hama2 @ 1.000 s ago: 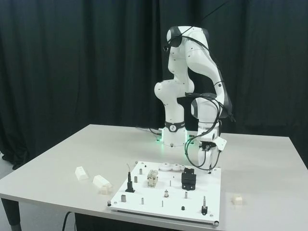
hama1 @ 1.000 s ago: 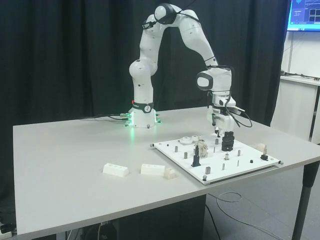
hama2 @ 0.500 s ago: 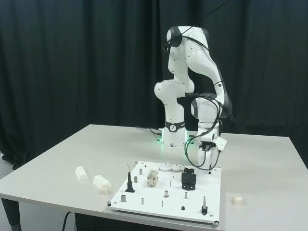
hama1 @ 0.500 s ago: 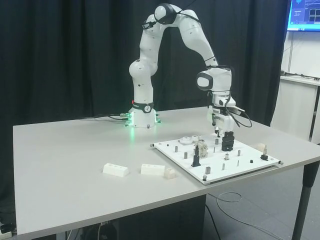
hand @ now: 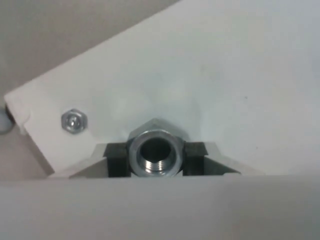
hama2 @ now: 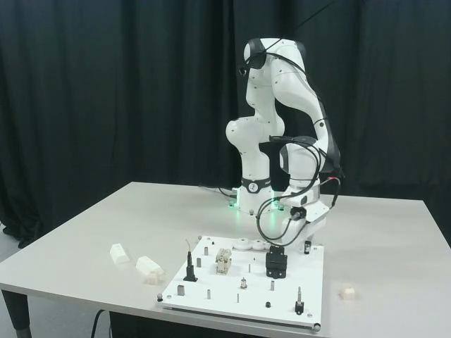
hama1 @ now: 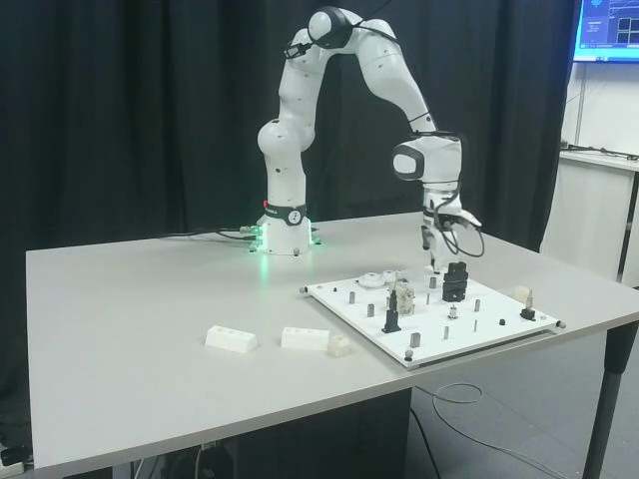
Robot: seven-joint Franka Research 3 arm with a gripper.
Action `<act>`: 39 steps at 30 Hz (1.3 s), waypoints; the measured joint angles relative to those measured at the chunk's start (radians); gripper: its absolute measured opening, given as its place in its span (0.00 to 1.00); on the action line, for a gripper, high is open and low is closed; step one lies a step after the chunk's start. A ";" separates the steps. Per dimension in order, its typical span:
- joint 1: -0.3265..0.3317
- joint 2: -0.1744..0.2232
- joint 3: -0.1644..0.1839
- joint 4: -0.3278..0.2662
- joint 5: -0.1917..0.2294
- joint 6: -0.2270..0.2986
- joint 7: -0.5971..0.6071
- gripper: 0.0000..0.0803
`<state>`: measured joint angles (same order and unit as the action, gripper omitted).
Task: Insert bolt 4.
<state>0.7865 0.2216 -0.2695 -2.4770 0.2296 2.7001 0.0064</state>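
Note:
In the wrist view a grey metal bolt (hand: 154, 156) with a hexagonal outline and a threaded bore sits between my two black pads (hand: 116, 161). My gripper (hand: 155, 159) is shut on it. Below lies the white board (hand: 225, 75), close to one of its corners, where a small hex screw (hand: 74, 121) sits. In the room views my gripper (hama1: 435, 261) (hama2: 308, 246) hangs just above the far edge of the board (hama1: 429, 324) (hama2: 310, 282), beside a black block (hama1: 455, 282). Whether the bolt touches the board cannot be told.
The board carries several upright pegs, a black block (hama2: 276, 263), white rings (hama1: 374, 279) and small fixtures. Two white blocks (hama1: 231, 338) (hama1: 305, 339) and a small piece (hama1: 339, 346) lie on the grey table beside the board. Another small piece (hama2: 346, 291) lies on the board's other side.
The hand has turned about its vertical axis above the same spot on the board, and the cable loop has swung with it. Nothing on the board has moved.

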 joint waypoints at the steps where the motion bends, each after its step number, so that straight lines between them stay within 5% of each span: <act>1: 0.000 0.000 0.000 0.000 0.000 0.000 0.026 0.28; 27: 0.001 -0.002 0.004 -0.002 -0.009 -0.002 0.515 0.28; 39: 0.001 -0.003 0.013 -0.002 -0.096 -0.003 0.890 0.28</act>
<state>0.7874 0.2182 -0.2564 -2.4792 0.1331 2.6973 0.8961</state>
